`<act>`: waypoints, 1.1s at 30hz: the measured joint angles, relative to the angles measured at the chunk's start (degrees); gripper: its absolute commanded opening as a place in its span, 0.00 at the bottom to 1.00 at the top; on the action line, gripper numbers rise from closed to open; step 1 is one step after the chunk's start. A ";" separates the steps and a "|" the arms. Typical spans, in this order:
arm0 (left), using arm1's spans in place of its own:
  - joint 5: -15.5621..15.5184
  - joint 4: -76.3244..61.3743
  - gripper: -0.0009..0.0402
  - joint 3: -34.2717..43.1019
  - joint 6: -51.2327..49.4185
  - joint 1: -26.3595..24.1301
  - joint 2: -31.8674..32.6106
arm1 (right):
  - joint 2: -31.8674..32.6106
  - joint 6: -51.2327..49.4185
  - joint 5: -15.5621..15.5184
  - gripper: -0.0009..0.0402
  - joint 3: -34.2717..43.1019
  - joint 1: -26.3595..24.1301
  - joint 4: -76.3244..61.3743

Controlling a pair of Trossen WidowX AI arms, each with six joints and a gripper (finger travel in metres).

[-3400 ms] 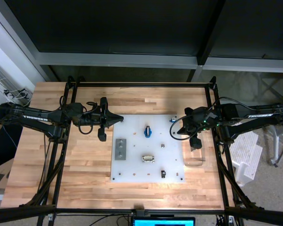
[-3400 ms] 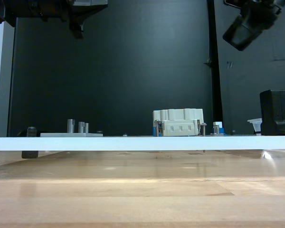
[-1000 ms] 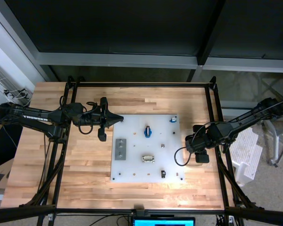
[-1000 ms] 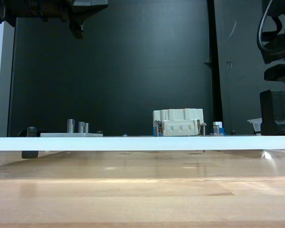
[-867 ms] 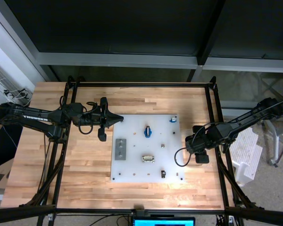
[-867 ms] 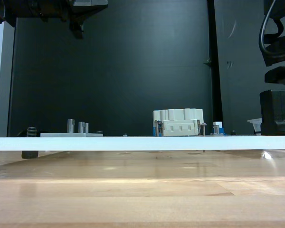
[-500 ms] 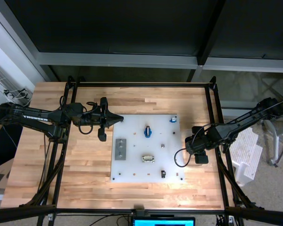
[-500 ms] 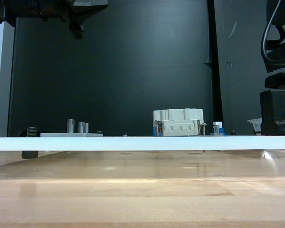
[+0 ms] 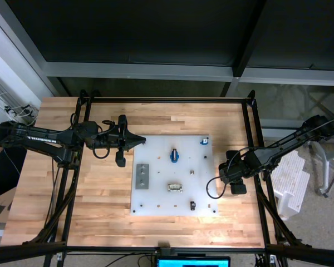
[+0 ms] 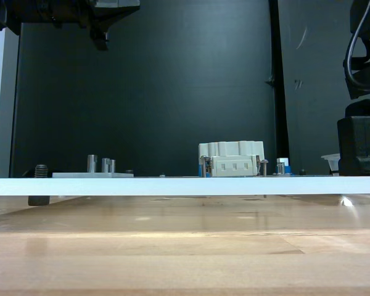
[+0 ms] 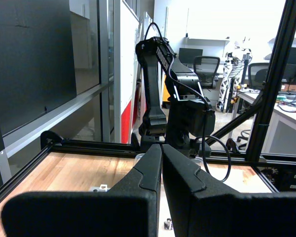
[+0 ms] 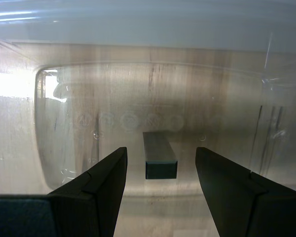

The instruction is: Pick the 16mm bar and install on taskboard

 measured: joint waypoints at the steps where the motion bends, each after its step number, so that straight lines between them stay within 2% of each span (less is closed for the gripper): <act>1: -0.02 0.00 0.02 0.00 0.02 0.00 0.00 | 0.00 -0.15 -0.02 0.49 -0.13 0.07 0.22; 13: -0.02 0.00 0.02 0.00 0.00 0.00 0.00 | 0.00 -0.61 0.00 0.48 -0.33 0.22 0.07; 33: -0.02 0.00 0.02 0.00 0.00 0.00 -0.02 | 0.00 -1.03 0.00 0.15 -0.33 0.31 0.02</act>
